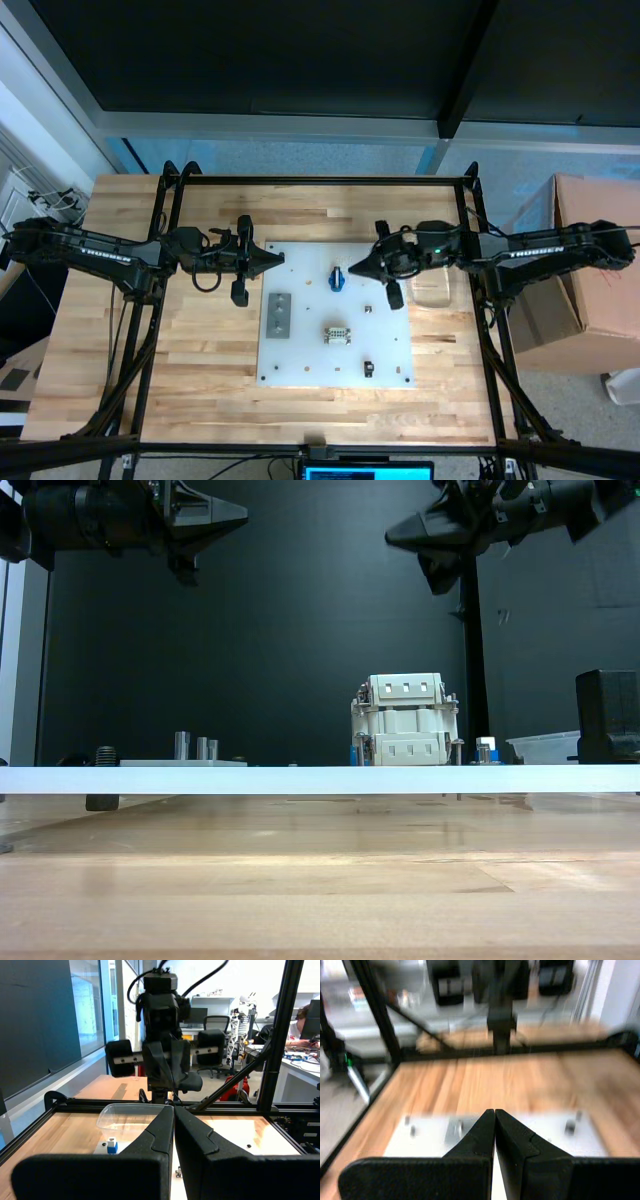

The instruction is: Remove the HAN10E connector from the taskboard and place in the container

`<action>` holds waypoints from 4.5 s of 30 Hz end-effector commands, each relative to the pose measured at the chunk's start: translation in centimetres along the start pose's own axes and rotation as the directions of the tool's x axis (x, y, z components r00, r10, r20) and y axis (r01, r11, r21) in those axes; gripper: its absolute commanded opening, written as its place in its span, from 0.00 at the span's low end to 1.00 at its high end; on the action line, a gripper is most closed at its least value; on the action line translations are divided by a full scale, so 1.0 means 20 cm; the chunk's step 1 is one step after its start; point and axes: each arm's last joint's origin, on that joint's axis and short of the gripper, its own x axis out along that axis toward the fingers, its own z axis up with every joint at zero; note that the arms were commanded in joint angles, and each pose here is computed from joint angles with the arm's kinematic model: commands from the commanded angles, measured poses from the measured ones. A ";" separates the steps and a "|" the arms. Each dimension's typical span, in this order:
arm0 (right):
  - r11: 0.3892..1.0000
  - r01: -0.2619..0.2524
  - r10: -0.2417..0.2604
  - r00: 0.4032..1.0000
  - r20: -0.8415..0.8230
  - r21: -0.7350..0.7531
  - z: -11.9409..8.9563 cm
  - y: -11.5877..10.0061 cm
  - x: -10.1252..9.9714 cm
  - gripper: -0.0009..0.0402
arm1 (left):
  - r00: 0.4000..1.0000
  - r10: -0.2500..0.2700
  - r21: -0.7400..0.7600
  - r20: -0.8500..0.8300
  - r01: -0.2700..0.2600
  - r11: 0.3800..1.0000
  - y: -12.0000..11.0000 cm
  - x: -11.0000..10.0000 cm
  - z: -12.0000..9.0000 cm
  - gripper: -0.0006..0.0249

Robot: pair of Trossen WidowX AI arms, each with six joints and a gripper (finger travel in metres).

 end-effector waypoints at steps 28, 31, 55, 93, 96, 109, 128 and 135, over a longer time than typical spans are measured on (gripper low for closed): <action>0.987 0.158 -0.106 0.595 -0.797 -0.013 0.25 0.41 0.44 0.02 | 1.000 0.000 0.000 0.000 0.000 1.000 0.00 0.00 0.00 0.02; 0.984 0.179 -0.111 0.570 -0.814 -0.009 0.26 0.42 0.48 0.05 | 1.000 0.000 0.000 0.000 0.000 1.000 0.00 0.00 0.00 0.02; 0.981 0.179 -0.141 0.434 -0.890 -0.067 0.06 0.49 0.75 0.75 | 1.000 0.000 0.000 0.000 0.000 1.000 0.00 0.00 0.00 0.02; 0.981 0.174 -0.149 0.380 -0.913 -0.088 -0.17 0.47 0.90 0.58 | 1.000 0.000 0.000 0.000 0.000 1.000 0.00 0.00 0.00 0.02; 0.981 0.175 -0.151 0.378 -0.913 -0.089 -0.16 0.47 0.90 0.48 | 1.000 0.000 0.000 0.000 0.000 1.000 0.00 0.00 0.00 0.02; 0.980 0.175 -0.153 0.387 -0.909 -0.090 -0.14 0.47 0.89 0.12 | 1.000 0.000 0.000 0.000 0.000 1.000 0.00 0.00 0.00 0.02; 0.984 0.168 -0.134 0.464 -0.876 -0.061 0.02 0.48 0.77 0.04 | 1.000 0.000 0.000 0.000 0.000 1.000 0.00 0.00 0.00 0.02; 0.986 0.160 -0.117 0.524 -0.844 -0.038 0.13 0.48 0.67 0.04 | 1.000 0.000 0.000 0.000 0.000 1.000 0.00 0.00 0.00 0.02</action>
